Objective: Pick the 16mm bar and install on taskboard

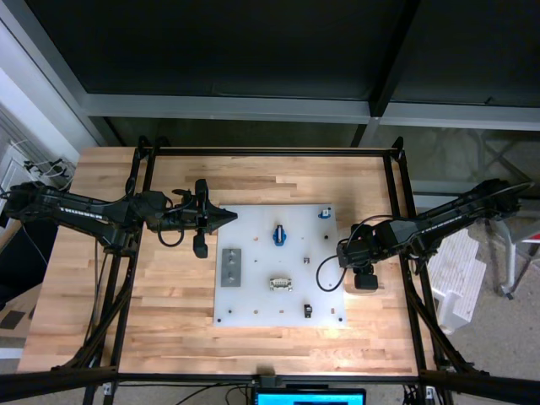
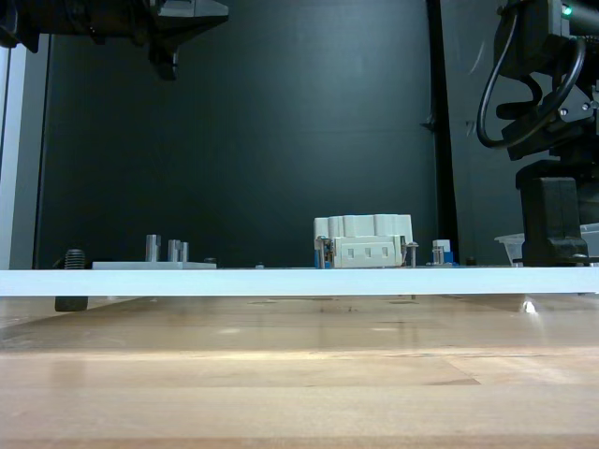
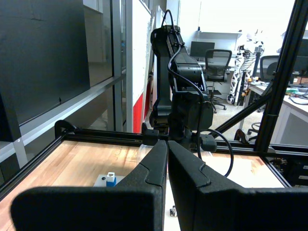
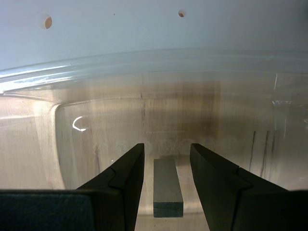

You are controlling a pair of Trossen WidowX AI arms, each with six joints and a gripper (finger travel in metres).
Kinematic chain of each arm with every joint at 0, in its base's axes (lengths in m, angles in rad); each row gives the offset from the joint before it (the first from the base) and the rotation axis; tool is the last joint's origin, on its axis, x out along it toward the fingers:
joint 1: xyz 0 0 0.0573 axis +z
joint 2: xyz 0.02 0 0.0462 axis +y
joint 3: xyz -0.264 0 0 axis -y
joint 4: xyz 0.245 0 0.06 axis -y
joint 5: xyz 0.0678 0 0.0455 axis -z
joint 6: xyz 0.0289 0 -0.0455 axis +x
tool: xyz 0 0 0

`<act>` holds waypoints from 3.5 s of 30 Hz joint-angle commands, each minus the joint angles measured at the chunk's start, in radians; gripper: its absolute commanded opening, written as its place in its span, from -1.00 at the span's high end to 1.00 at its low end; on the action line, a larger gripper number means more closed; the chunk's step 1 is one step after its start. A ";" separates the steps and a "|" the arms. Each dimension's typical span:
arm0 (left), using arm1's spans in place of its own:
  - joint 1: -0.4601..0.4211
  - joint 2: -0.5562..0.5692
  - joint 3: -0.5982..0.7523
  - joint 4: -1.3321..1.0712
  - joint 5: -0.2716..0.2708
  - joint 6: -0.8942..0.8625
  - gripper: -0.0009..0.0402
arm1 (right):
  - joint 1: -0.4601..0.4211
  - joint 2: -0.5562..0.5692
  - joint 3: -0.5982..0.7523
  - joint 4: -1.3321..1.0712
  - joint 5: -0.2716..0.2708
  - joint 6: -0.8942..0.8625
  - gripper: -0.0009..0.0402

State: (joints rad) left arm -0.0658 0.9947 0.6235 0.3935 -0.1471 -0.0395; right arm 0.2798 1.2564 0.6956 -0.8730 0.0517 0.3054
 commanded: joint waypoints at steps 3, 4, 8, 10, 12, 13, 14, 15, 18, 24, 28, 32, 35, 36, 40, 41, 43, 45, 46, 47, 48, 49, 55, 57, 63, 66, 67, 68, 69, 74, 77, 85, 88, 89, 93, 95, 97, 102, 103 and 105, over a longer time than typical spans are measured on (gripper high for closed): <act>0.000 0.000 0.000 0.000 0.000 0.000 0.95 | 0.000 0.000 0.000 0.000 0.000 0.000 0.32; 0.000 0.000 0.000 0.000 0.000 0.000 0.95 | 0.000 0.000 0.000 0.000 0.000 0.000 0.32; 0.000 0.000 0.000 0.000 0.000 0.000 0.95 | 0.000 0.000 0.001 0.000 0.000 0.000 0.32; 0.000 0.000 0.000 0.000 0.000 0.000 0.95 | 0.000 0.000 0.000 0.000 0.000 0.001 0.32; 0.000 0.000 0.000 0.000 0.000 0.000 0.95 | 0.000 0.000 0.000 0.000 0.000 0.000 0.32; 0.000 0.000 0.000 0.000 0.000 0.000 0.95 | 0.000 0.000 0.000 0.000 0.000 0.000 0.32; 0.000 0.000 0.000 0.000 0.000 0.000 0.95 | 0.000 0.000 0.001 0.000 0.000 0.000 0.32; 0.000 0.000 0.000 0.000 0.000 0.000 0.95 | 0.000 0.000 0.000 0.000 0.000 0.000 0.32; 0.000 0.000 0.000 0.000 0.000 0.000 0.95 | 0.000 0.000 0.000 0.000 0.000 0.000 0.32; 0.000 0.000 0.000 0.000 0.000 0.000 0.95 | 0.002 0.000 0.026 -0.007 0.000 0.000 0.32; 0.000 0.000 0.000 0.000 0.000 0.000 0.95 | 0.002 0.000 0.081 -0.034 0.002 -0.005 0.24; 0.000 0.000 0.000 0.000 0.000 0.000 0.95 | 0.003 0.000 0.125 -0.094 0.009 -0.014 0.13; 0.000 0.000 0.000 0.000 0.000 0.000 0.95 | 0.003 -0.002 0.134 -0.113 0.008 -0.021 0.07; 0.000 0.000 0.000 0.000 0.000 0.000 0.95 | 0.003 -0.006 0.132 -0.114 0.008 -0.021 0.06; 0.000 0.000 0.000 0.000 0.000 0.000 0.95 | 0.005 -0.035 0.130 -0.133 0.010 -0.007 0.03; 0.000 0.000 0.000 0.000 0.000 0.000 0.95 | 0.005 -0.049 0.130 -0.141 0.013 -0.006 0.03; 0.000 0.000 0.000 0.000 0.000 0.000 0.95 | 0.007 -0.075 0.129 -0.158 0.026 -0.002 0.03; 0.000 0.000 0.000 0.000 0.000 0.000 0.95 | 0.008 -0.097 0.129 -0.189 0.038 0.001 0.03; 0.000 0.000 0.000 0.000 0.000 0.000 0.95 | 0.008 -0.109 0.126 -0.203 0.041 0.001 0.03; 0.000 0.000 0.000 0.000 0.000 0.000 0.95 | 0.008 -0.121 0.122 -0.214 0.046 0.001 0.03; 0.000 0.000 0.000 0.000 0.000 0.000 0.95 | 0.009 -0.134 0.115 -0.221 0.057 0.001 0.03; 0.000 0.000 0.000 0.000 0.000 0.000 0.95 | 0.009 -0.146 0.108 -0.223 0.059 0.002 0.03; 0.000 0.000 0.000 0.000 0.000 0.000 0.95 | 0.016 -0.194 0.058 -0.225 0.052 0.005 0.03; 0.000 0.000 0.000 0.000 0.000 0.000 0.95 | 0.020 -0.202 0.047 -0.226 0.052 0.008 0.03; 0.000 0.000 0.000 0.000 0.000 0.000 0.95 | 0.041 -0.210 0.034 -0.221 0.052 0.010 0.03; 0.000 0.000 0.000 0.000 0.000 0.000 0.95 | 0.059 -0.209 0.022 -0.209 0.052 0.017 0.03; 0.000 0.000 0.000 0.000 0.000 0.000 0.95 | 0.064 -0.209 0.020 -0.209 0.052 0.025 0.03; 0.000 0.000 0.000 0.000 0.000 0.000 0.95 | 0.068 -0.208 0.019 -0.208 0.052 0.028 0.03; 0.000 0.000 0.000 0.000 0.000 0.000 0.95 | 0.070 -0.205 0.019 -0.206 0.053 0.027 0.03; 0.000 0.000 0.000 0.000 0.000 0.000 0.95 | 0.072 -0.201 0.014 -0.196 0.053 0.018 0.03; 0.000 0.000 0.000 0.000 0.000 0.000 0.95 | 0.074 -0.199 0.013 -0.192 0.053 0.019 0.05; 0.000 0.000 0.000 0.000 0.000 0.000 0.95 | 0.084 -0.163 -0.014 -0.143 0.053 0.018 0.10; 0.000 0.000 0.000 0.000 0.000 0.000 0.95 | 0.086 -0.154 -0.028 -0.122 0.053 0.018 0.13; 0.000 0.000 0.000 0.000 0.000 0.000 0.95 | 0.087 -0.153 -0.032 -0.118 0.053 0.019 0.13; 0.000 0.000 0.000 0.000 0.000 0.000 0.95 | 0.091 -0.148 -0.052 -0.089 0.053 0.019 0.16; 0.000 0.000 0.000 0.000 0.000 0.000 0.95 | 0.092 -0.147 -0.064 -0.070 0.053 0.019 0.17; 0.000 0.000 0.000 0.000 0.000 0.000 0.95 | 0.094 -0.147 -0.073 -0.063 0.053 0.019 0.19; 0.000 0.000 0.000 0.000 0.000 0.000 0.95 | 0.094 -0.147 -0.085 -0.046 0.053 0.023 0.23; 0.000 0.000 0.000 0.000 0.000 0.000 0.95 | 0.094 -0.147 -0.086 -0.044 0.053 0.023 0.23; 0.000 0.000 0.000 0.000 0.000 0.000 0.95 | 0.094 -0.147 -0.087 -0.041 0.053 0.023 0.25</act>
State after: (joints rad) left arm -0.0658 0.9947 0.6231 0.3935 -0.1467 -0.0391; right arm 0.3740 1.1088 0.6090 -0.9161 0.1047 0.3271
